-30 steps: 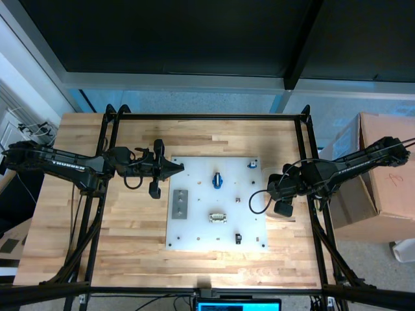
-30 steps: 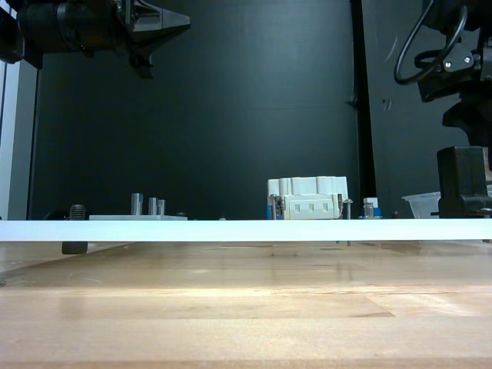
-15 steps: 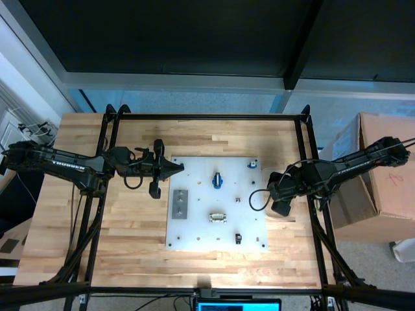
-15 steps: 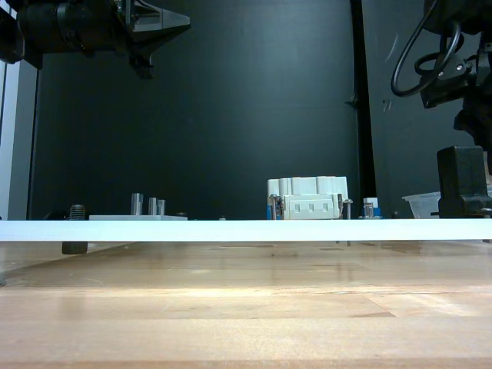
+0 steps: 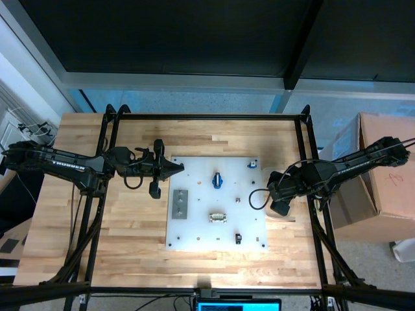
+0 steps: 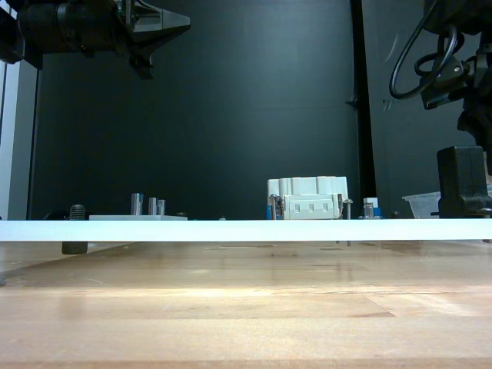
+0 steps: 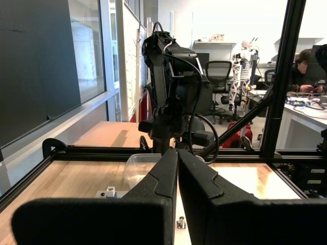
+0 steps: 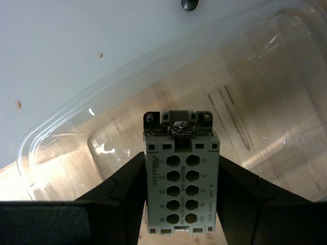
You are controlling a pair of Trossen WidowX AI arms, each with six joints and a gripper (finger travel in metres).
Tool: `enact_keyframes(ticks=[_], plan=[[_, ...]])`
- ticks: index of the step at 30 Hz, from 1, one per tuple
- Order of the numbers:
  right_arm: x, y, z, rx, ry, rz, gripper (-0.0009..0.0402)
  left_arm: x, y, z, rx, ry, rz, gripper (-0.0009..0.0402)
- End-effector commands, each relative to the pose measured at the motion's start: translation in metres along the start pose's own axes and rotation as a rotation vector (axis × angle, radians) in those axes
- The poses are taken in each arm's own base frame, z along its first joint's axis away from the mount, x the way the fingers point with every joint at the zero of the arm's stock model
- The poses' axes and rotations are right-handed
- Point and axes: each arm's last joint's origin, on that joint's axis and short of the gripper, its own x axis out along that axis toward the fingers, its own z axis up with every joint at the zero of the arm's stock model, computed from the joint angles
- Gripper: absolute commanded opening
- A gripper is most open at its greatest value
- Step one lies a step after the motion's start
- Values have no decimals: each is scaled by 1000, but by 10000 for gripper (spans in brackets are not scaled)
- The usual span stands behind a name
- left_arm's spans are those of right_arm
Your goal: Remove the HAN10E connector from the taskboard and place in the container
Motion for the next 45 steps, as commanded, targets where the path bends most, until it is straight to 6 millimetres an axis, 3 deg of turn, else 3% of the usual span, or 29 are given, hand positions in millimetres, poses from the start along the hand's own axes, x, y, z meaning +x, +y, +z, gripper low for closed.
enact_keyframes(ticks=[1, 7, 13, 23, 34, 45], plan=[[9, -1, -3, -3, 7, -8, 16, 0, 0, 0, 0, -1, 0, 0], [34, -6, -14, 46, 32, -33, 16, 0, 0, 0, 0, -1, 0, 0], [46, -10, -21, 94, 47, -38, 16, 0, 0, 0, 0, -1, 0, 0], [47, -7, -18, 110, 19, 2, 17, 0, 0, 0, 0, -1, 0, 0], [47, -7, -18, 304, 5, -7, 58, 0, 0, 0, 0, -1, 0, 0], [47, -7, -18, 474, 4, -7, 68, 0, 0, 0, 0, -1, 0, 0]])
